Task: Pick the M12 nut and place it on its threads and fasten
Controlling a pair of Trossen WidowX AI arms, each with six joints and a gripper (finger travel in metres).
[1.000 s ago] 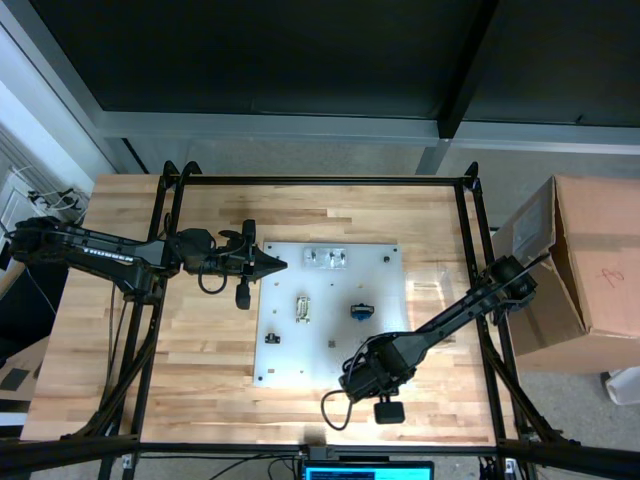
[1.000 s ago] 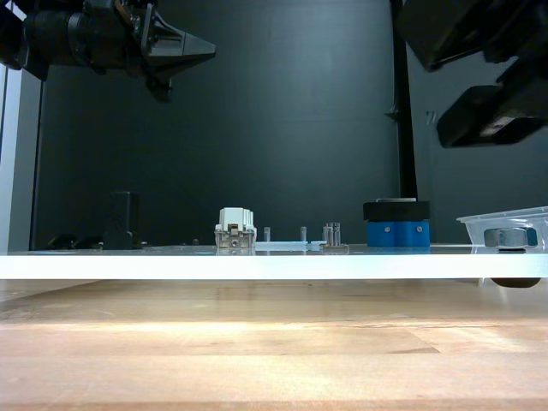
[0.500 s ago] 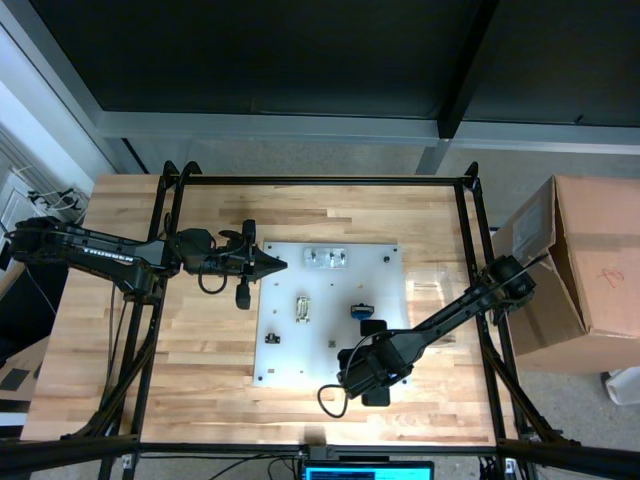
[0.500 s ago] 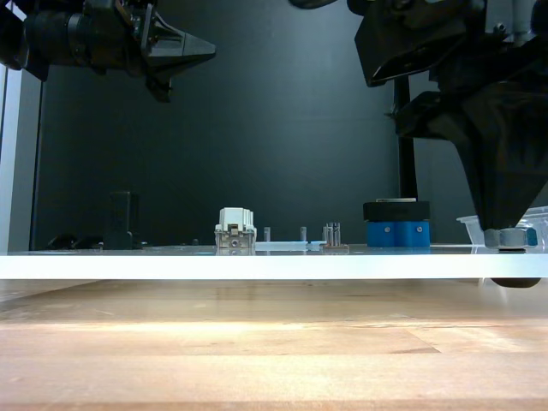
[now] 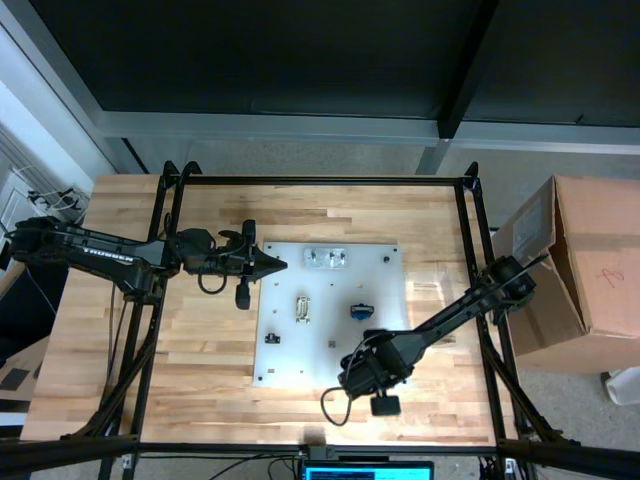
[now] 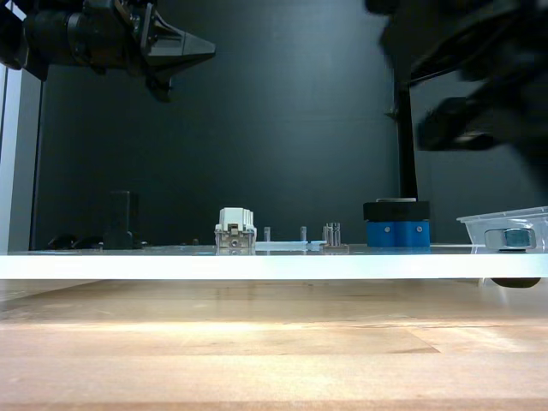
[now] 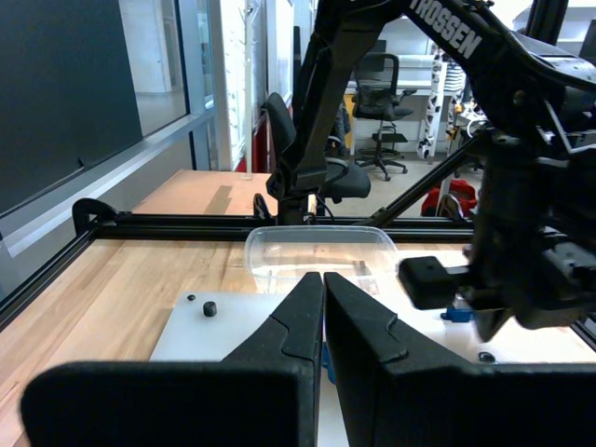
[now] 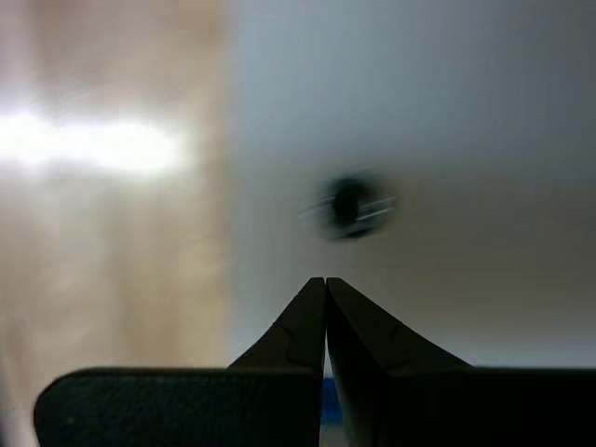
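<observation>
One nut [image 6: 514, 238], one board [image 5: 290, 360], two hands (left hand [image 7: 323, 277], right hand [image 8: 325, 280]).

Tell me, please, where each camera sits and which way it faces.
High view: above the near edge, looking down at the white board; left gripper at its left edge, right gripper over its near right edge.
Low view: at table-top, level along the board; left gripper high, M12 nut on its stud.
Left wrist view: along the shut left gripper toward the clear tray and right arm.
Right wrist view: down past the shut right gripper onto the nut, shared with the low view.
</observation>
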